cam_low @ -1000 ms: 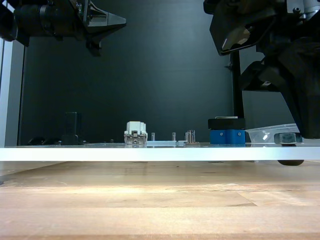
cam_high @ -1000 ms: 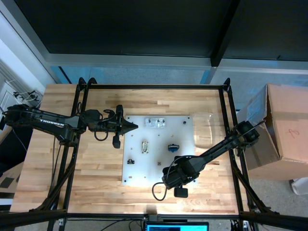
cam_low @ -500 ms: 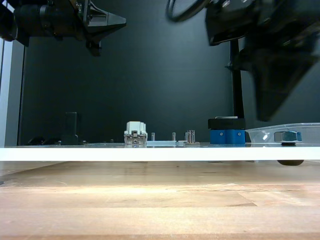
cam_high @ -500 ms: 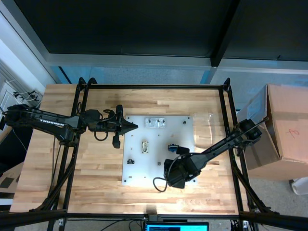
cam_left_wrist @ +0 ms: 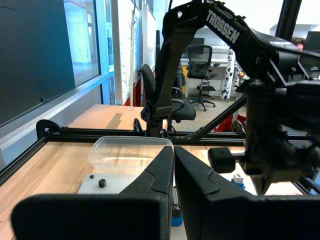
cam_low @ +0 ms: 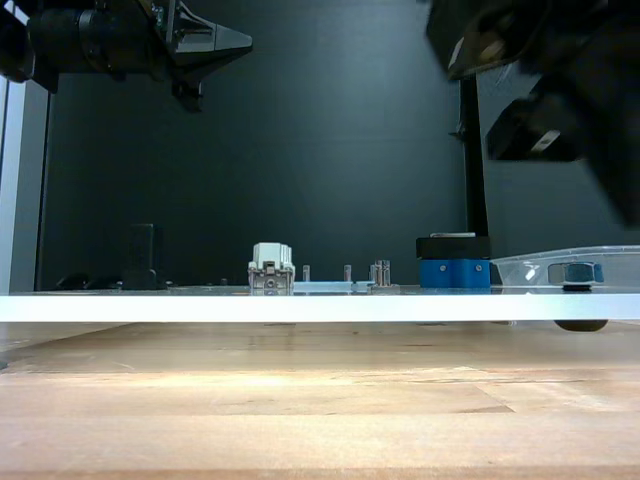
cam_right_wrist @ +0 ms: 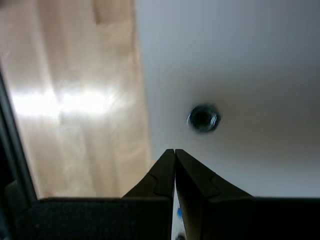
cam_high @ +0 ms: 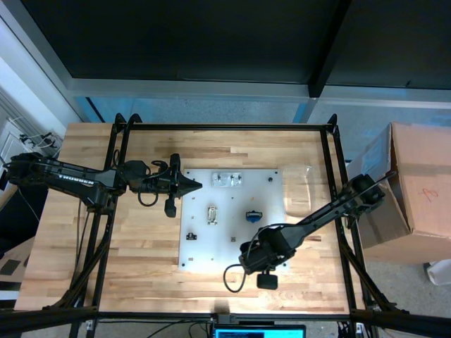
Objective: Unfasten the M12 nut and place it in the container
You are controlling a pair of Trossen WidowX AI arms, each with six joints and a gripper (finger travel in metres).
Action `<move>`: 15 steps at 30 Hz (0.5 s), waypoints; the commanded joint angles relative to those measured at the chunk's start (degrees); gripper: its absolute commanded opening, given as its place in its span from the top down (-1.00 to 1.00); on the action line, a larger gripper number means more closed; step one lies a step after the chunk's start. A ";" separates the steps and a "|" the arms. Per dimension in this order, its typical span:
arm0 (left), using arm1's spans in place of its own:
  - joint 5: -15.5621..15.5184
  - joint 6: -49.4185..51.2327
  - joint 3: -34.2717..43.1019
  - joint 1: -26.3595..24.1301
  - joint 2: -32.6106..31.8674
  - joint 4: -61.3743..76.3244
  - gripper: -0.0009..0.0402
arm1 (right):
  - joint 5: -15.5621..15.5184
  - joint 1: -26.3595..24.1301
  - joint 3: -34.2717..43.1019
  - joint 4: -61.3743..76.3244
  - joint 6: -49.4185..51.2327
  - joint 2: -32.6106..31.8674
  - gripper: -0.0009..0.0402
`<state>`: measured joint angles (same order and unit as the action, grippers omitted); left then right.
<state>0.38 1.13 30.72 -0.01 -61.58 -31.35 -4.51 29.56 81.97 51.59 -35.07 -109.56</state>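
The small silver nut [cam_low: 575,272] sits on its stud at the white board's [cam_high: 211,246] near right edge, in front of the clear container [cam_low: 545,265]. From above, the nut [cam_right_wrist: 203,118] shows on the board just beyond my right gripper [cam_right_wrist: 174,151], which is shut with nothing held. That gripper [cam_high: 248,259] hovers above the nut and hides it in the high view. The container [cam_high: 297,184] stands off the board's far right corner and looks empty. My left gripper [cam_high: 194,185] hangs high by the board's left edge, shut [cam_left_wrist: 173,150] and holding nothing.
On the board stand a blue block with a black cap [cam_low: 455,265] and a white connector [cam_low: 271,270]. A black frame [cam_high: 331,176] rings the table. A cardboard box [cam_high: 419,190] sits beyond the right edge.
The right gripper was down at the nut a second ago; it has lifted clear, twisting one way and back. The nut stays on its stud. The left arm has not moved.
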 commanded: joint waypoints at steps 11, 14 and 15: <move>0.02 0.00 0.00 0.02 -0.02 0.00 0.96 | 2.45 0.07 0.02 -2.62 -0.07 -3.26 0.96; 0.02 0.00 0.00 0.00 -0.02 0.00 0.96 | 3.89 0.07 0.02 -1.25 -0.04 -2.99 0.96; 0.02 0.00 0.00 0.00 -0.02 0.00 0.96 | 4.09 0.04 0.02 -0.81 -0.04 -2.84 0.96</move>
<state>0.40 1.15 30.72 -0.01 -61.58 -31.35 -1.04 29.67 81.97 50.17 -35.07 -112.75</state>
